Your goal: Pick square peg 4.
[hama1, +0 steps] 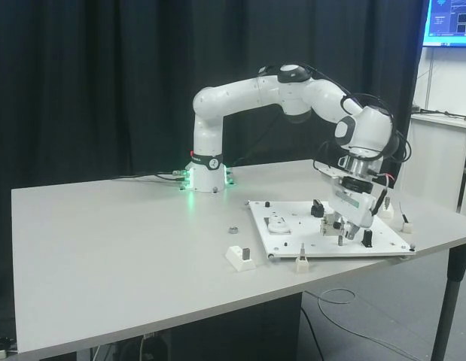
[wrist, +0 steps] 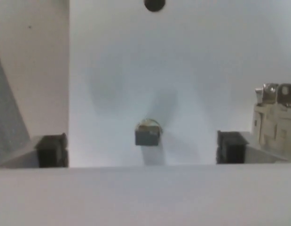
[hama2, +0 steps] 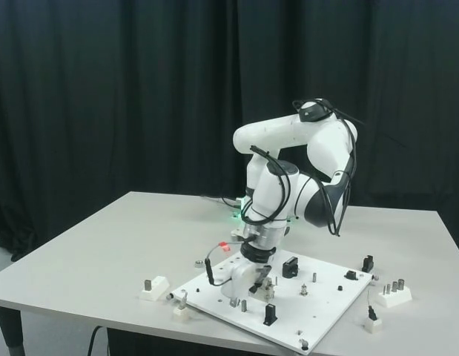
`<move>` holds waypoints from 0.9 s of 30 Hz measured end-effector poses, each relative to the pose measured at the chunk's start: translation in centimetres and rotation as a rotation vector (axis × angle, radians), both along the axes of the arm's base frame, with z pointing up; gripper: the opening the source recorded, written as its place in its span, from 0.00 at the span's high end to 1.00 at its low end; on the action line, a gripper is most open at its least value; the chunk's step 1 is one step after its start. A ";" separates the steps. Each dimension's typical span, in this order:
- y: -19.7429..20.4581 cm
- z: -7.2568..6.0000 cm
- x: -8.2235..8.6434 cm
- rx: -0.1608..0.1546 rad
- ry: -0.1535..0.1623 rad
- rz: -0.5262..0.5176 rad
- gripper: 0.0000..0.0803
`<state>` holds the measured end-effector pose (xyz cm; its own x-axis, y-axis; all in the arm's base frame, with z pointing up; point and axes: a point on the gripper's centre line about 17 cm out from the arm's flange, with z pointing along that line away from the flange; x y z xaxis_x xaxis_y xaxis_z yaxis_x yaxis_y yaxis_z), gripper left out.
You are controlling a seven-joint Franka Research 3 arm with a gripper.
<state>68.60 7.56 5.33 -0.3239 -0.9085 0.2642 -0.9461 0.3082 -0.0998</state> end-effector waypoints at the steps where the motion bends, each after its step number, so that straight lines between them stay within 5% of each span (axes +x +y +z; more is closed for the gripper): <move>1: -0.2 0.2 0.0 -0.002 -0.001 0.001 0.36; 5: -1.0 0.9 0.2 -0.019 -0.003 0.007 0.36; 6: -1.3 1.1 0.2 -0.024 -0.003 0.010 0.02; 27: -6.4 5.5 0.8 -0.172 0.060 0.186 0.00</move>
<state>69.43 1.20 10.87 -0.1348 -0.8911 0.4334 -0.9907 0.1120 -0.0777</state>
